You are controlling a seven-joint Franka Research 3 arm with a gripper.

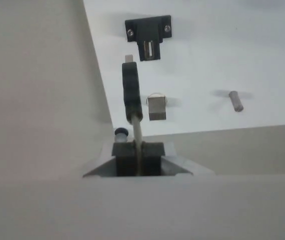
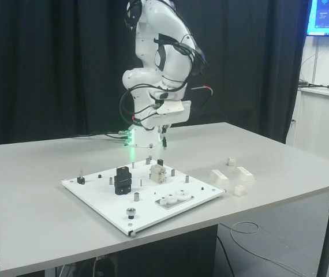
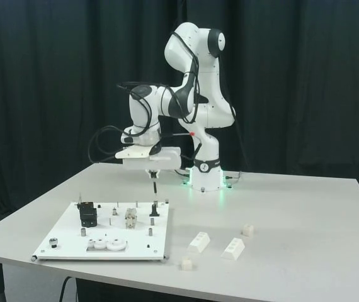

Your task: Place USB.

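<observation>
The claw (image 1: 138, 156) is closed on the cord of a black USB plug (image 1: 131, 92), which hangs just short of the black socket block (image 1: 148, 36) on the white board (image 1: 222, 60) below.

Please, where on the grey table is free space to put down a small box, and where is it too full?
The grey table is bare on the side right of the white blocks in the second room view, and also between the white board and the robot base. The board is crowded: black holder, gears, pegs and a USB socket.
</observation>
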